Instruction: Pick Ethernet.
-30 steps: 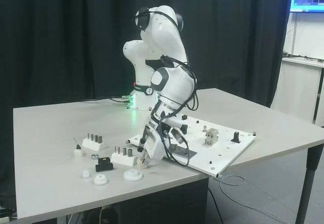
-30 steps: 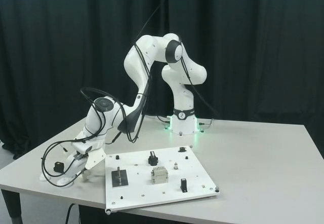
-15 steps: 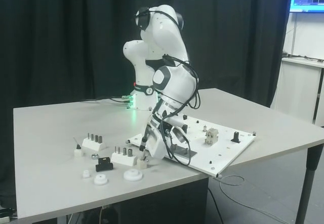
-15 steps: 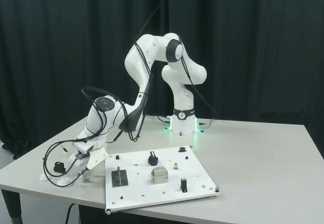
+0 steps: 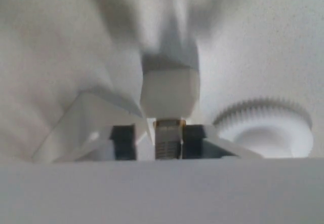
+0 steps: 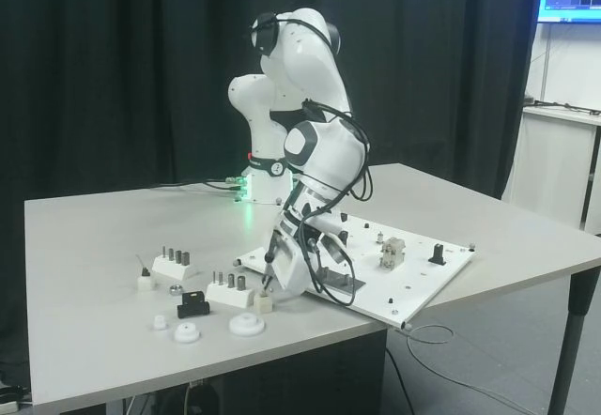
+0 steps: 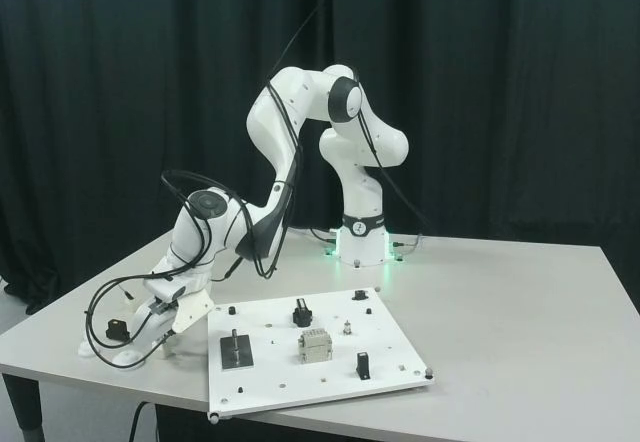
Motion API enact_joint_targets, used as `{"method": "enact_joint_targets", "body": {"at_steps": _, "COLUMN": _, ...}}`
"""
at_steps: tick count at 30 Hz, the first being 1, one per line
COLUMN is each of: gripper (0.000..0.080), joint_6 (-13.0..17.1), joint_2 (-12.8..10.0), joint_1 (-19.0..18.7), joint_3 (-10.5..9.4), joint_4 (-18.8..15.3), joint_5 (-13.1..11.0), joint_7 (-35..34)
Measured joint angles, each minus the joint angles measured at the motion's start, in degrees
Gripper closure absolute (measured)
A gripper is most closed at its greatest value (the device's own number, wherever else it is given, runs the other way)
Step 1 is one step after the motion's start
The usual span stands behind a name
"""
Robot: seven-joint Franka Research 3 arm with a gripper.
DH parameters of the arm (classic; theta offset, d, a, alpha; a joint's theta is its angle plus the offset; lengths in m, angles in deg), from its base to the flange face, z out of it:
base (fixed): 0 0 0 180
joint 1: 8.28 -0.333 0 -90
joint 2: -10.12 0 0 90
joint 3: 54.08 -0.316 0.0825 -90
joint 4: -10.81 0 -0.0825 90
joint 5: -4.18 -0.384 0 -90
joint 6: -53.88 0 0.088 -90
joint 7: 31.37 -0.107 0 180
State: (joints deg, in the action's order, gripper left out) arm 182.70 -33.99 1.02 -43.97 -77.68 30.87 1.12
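Observation:
In the wrist view the small Ethernet plug (image 5: 168,139) sits between my two black fingertips (image 5: 124,142), and the gripper (image 5: 160,143) is shut on it. Just beyond the plug is its white holder block (image 5: 169,92). In the first room view the gripper (image 6: 267,289) hangs low over the table near its front edge, right above that white block (image 6: 264,305). The plug itself is too small to make out there. In the second room view the gripper (image 7: 163,339) sits at the left of the white board, with the block hidden behind it.
A white gear (image 6: 247,323) lies beside the block, also seen as the white gear (image 5: 263,130). Two white peg holders (image 6: 174,266) (image 6: 230,292), a black part (image 6: 192,304) and small white discs (image 6: 187,333) lie to the left. The white assembly board (image 6: 413,284) lies to the right.
The wrist and gripper have lifted slightly and drawn back from the white holder block. The other table objects have not moved.

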Motion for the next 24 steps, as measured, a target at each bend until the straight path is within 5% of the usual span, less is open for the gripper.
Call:
{"method": "enact_joint_targets", "body": {"at_steps": 2, "gripper": 0.0306, "joint_6": 0.0, "joint_2": 0.0, "joint_1": 0.0, "joint_3": 0.0, "joint_4": 0.0, "joint_5": 0.0, "joint_7": 0.0}}
{"method": "enact_joint_targets", "body": {"at_steps": 3, "gripper": 0.0674, "joint_6": 0.0, "joint_2": 0.0, "joint_1": 0.0, "joint_3": 0.0, "joint_4": 0.0, "joint_5": 0.0, "joint_7": 0.0}}
{"method": "enact_joint_targets", "body": {"at_steps": 24, "gripper": 0.0711, "joint_6": -4.1, "joint_2": 2.7, "joint_1": -0.8, "joint_3": -0.1, "joint_4": 0.0, "joint_5": 0.0, "joint_7": 0.0}}
